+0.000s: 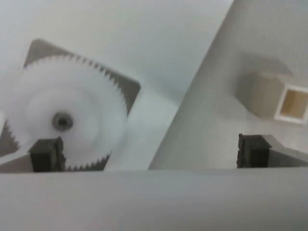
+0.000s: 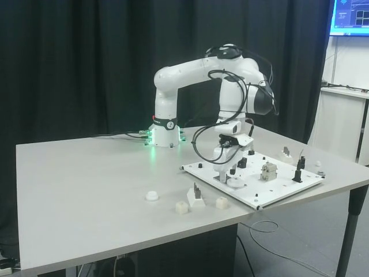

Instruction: Pick medium gear.

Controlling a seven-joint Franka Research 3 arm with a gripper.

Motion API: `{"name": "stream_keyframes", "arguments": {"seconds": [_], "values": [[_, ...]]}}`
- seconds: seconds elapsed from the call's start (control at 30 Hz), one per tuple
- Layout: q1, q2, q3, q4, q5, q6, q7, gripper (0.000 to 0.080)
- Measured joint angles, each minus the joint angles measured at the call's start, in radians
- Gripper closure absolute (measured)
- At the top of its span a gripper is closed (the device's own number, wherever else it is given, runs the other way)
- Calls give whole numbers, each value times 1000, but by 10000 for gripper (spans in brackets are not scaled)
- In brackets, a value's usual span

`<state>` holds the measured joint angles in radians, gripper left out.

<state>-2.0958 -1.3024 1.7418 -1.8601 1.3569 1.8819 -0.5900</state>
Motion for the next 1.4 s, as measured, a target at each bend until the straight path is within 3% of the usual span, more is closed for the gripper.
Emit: {"name": "stream_keyframes", "arguments": {"seconds": [0.47, 1.4], "values": [[18, 9, -61, -1, -20, -86, 0, 3], [17, 13, -92, 0, -27, -87, 1, 3]]}}
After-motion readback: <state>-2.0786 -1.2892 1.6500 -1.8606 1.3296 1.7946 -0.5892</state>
